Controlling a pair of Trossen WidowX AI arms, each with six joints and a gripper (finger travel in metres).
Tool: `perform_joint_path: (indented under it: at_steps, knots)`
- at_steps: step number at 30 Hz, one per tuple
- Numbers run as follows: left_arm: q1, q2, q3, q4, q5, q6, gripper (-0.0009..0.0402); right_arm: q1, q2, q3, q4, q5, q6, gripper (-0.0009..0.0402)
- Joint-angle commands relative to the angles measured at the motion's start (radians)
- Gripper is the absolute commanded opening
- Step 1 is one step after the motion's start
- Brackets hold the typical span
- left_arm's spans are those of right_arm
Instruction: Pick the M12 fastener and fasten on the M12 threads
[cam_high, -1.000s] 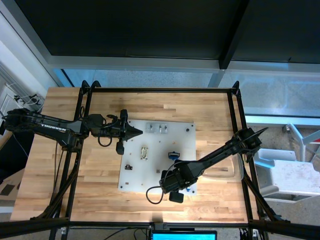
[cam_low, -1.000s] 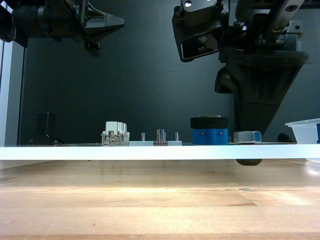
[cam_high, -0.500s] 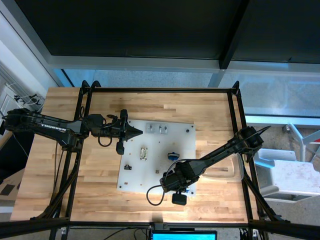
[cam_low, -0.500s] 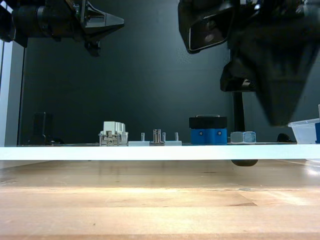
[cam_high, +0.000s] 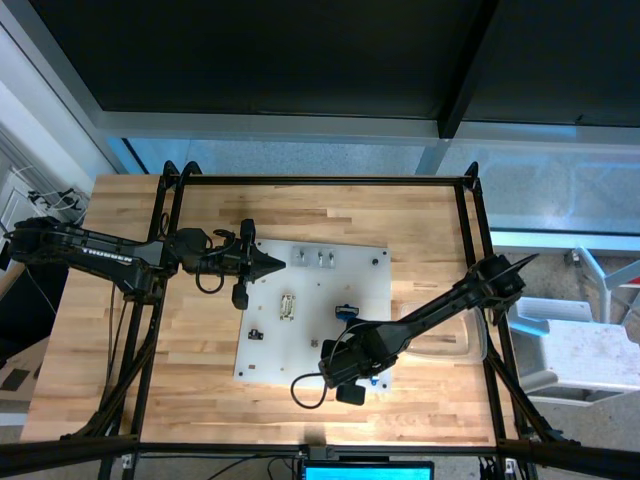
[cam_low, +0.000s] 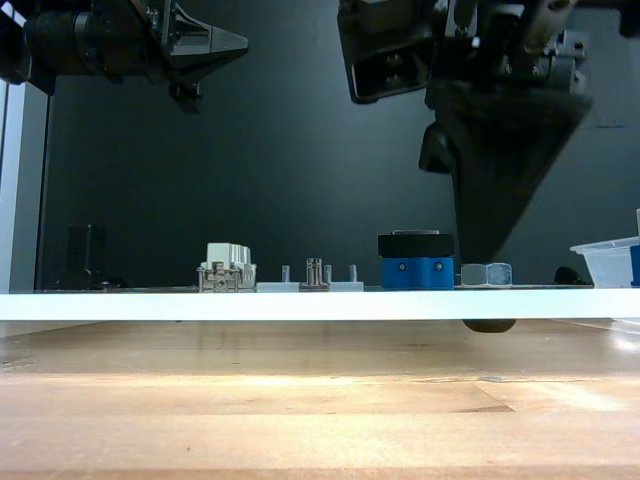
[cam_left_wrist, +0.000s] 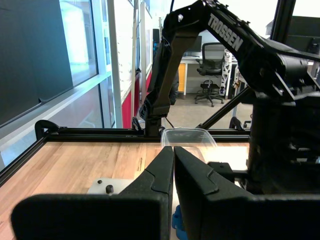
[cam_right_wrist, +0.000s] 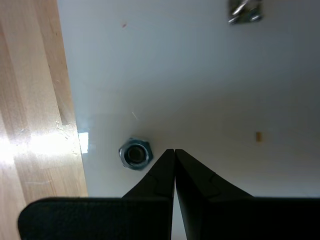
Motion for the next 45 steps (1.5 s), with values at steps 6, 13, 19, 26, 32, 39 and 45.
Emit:
perform_joint_path:
  at_steps: [6,13,19,26,32,39,45]
  knots:
    - [0.000,0.000,0.000,0.000,0.000,0.000,0.0000,0.000,-0.002,0.000,-0.005,-0.122,-0.001,0.0000]
    - [0.000,0.000,0.000,0.000,0.000,0.000,0.0000,0.000,-0.026,0.000,-0.055,-0.215,-0.003,0.0000]
    - [0.000,0.000,0.000,0.000,0.000,0.000,0.0000,0.000,-0.026,0.000,-0.054,-0.116,0.005,0.0000]
    - [0.000,0.000,0.000,0.000,0.000,0.000,0.0000,0.000,-0.018,0.000,-0.022,-0.031,0.009,0.0000]
    - [0.000,0.000,0.000,0.000,0.000,0.000,0.0000,0.000,0.003,0.000,0.010,-0.033,0.010,0.0000]
    - [0.000,0.000,0.000,0.000,0.000,0.000,0.0000,-0.001,-0.014,0.000,-0.014,-0.183,-0.010,0.0000]
    - [0.000,0.000,0.000,0.000,0.000,0.000,0.0000,0.000,-0.031,0.000,-0.053,-0.197,-0.011,0.0000]
